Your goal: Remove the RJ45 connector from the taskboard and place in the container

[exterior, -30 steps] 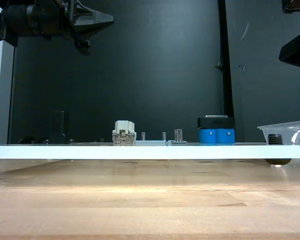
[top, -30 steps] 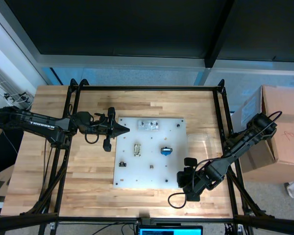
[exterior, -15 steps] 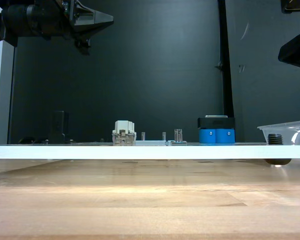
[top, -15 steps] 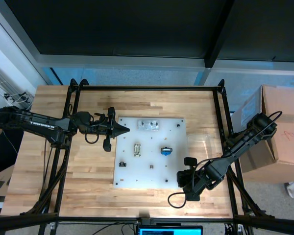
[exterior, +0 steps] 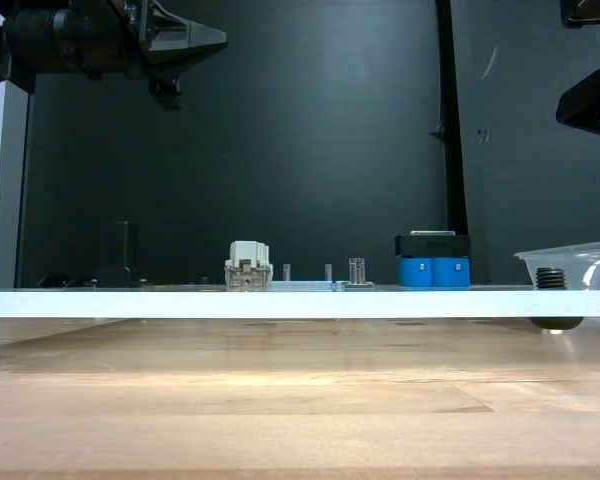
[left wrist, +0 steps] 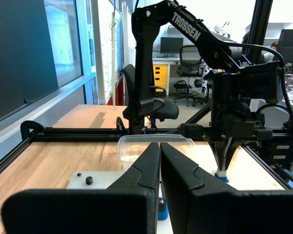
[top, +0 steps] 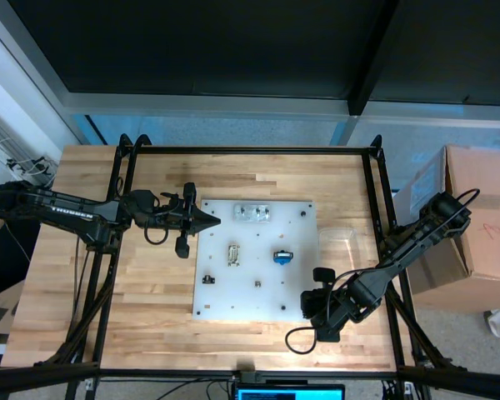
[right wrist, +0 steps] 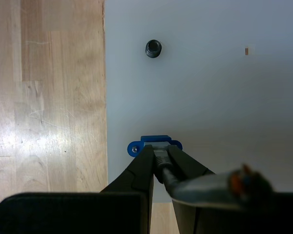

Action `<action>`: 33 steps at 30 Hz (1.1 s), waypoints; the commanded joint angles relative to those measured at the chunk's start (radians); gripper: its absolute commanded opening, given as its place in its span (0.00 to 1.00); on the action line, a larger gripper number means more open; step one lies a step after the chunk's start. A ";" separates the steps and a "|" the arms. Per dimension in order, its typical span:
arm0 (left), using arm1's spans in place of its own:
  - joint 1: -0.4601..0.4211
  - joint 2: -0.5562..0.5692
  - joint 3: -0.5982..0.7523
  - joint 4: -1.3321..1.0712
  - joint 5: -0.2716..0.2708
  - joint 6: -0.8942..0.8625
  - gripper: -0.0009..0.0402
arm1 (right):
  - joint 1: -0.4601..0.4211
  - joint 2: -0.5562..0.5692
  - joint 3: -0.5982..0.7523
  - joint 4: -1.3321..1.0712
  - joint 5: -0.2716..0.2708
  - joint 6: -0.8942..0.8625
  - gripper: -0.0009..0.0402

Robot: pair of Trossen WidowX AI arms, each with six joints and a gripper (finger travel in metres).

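Reading the high view, I found my right gripper (top: 314, 302) over the taskboard's (top: 233, 304) near right corner and my left gripper (top: 208, 221) at its left edge. The low view placed the container (exterior: 570, 250) at the board's right side. The left wrist view showed my left fingers (left wrist: 146, 168) together, empty. The right wrist view showed my right fingers (right wrist: 141, 165) clamped on the RJ45 connector (right wrist: 159, 158) at its blue seat (right wrist: 155, 144); depth I could not tell. A straight, untwisted pull seemed best
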 commanded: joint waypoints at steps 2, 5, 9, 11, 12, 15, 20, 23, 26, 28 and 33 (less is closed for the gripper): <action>0.000 0.000 0.000 0.000 0.000 0.000 0.02 | -0.002 -0.015 0.003 -0.010 0.003 -0.002 0.02; 0.000 0.000 0.000 0.000 0.000 0.000 0.02 | -0.005 -0.028 0.010 -0.023 0.004 -0.004 0.02; 0.000 0.000 0.000 0.000 0.000 0.000 0.02 | -0.011 -0.054 0.015 -0.033 0.004 -0.014 0.02; 0.000 0.000 0.000 0.000 0.000 0.000 0.02 | -0.016 -0.062 0.032 -0.068 0.005 -0.020 0.02; 0.000 0.000 0.000 0.000 0.000 0.000 0.02 | -0.018 -0.069 0.043 -0.090 0.005 -0.024 0.02; 0.000 0.000 0.000 0.000 0.000 0.000 0.02 | -0.028 -0.094 0.077 -0.138 0.005 -0.041 0.02; 0.000 0.000 0.000 0.000 0.000 0.000 0.02 | -0.051 -0.138 0.129 -0.177 0.003 -0.058 0.02; 0.000 0.000 0.000 0.000 0.000 0.000 0.02 | -0.062 -0.153 0.155 -0.229 0.003 -0.082 0.02; 0.000 0.000 0.000 0.000 0.000 0.000 0.02 | -0.070 -0.159 0.167 -0.258 0.003 -0.082 0.02; 0.000 0.000 0.000 0.000 0.000 0.000 0.02 | -0.072 -0.160 0.166 -0.259 0.002 -0.082 0.02; 0.000 0.000 0.000 0.000 0.000 0.000 0.02 | -0.079 -0.160 0.166 -0.260 0.001 -0.080 0.02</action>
